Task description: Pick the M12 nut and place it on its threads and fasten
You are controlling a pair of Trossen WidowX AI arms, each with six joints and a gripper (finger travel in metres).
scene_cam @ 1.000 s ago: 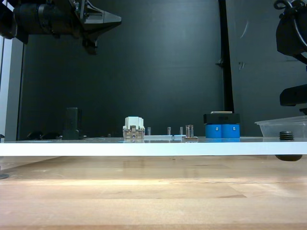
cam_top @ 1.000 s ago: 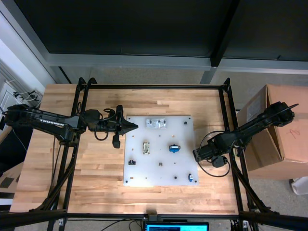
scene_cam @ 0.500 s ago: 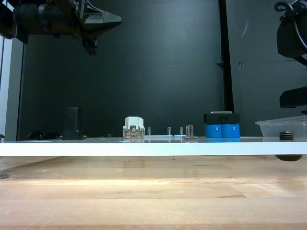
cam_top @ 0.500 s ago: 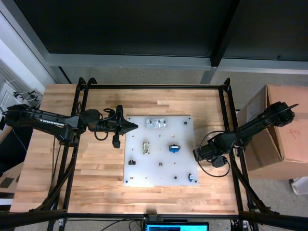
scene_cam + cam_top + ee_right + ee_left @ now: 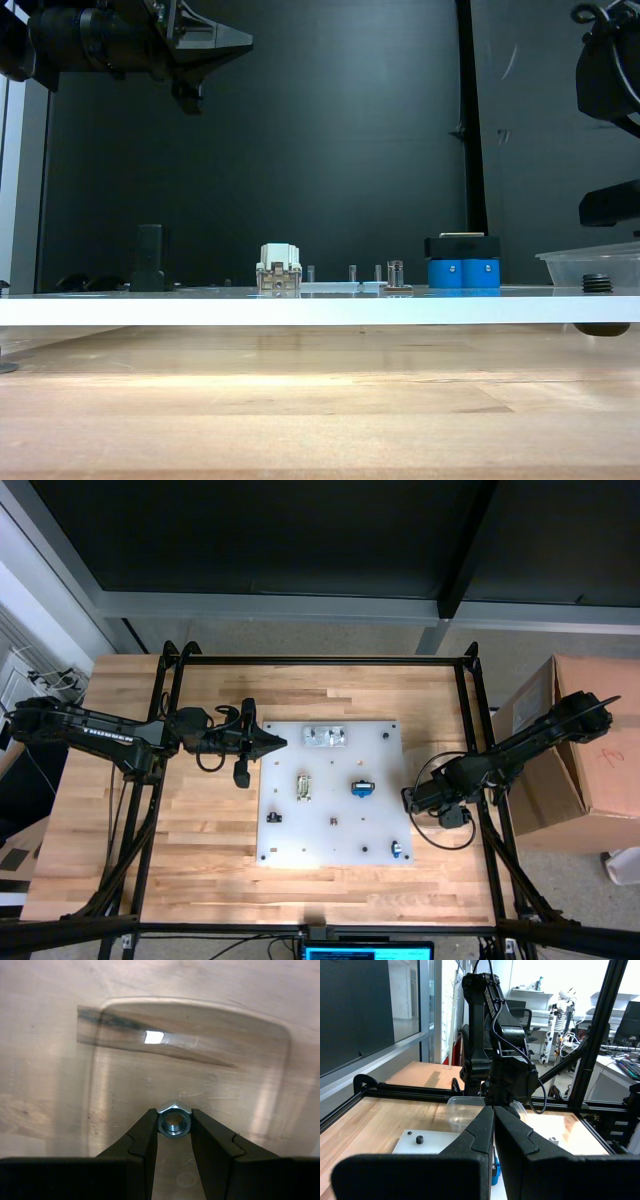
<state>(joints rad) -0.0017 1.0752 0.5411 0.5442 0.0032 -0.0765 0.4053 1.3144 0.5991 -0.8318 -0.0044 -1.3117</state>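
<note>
Over on the right, the right gripper [image 5: 173, 1127] is down over the clear tray [image 5: 215, 1055] just off the white board's [image 5: 330, 780] right edge, and there it is: the M12 nut [image 5: 173, 1121] clamped between the two black fingertips [image 5: 145, 1132], bore facing the camera, a fingertip pressed on either side. Whether the nut rests on the tray floor or hangs just above it, I cannot tell. From table height, the stud [image 5: 597, 284] stands bare at the board's near right, ribs showing, nothing on top, in front of the tray. Across the table [image 5: 200, 820], the left gripper [image 5: 278, 743] hangs high above the board's far left edge, pointing right, fingers pressed together along their length with nothing between them, well apart from the nut and the stud.
</note>
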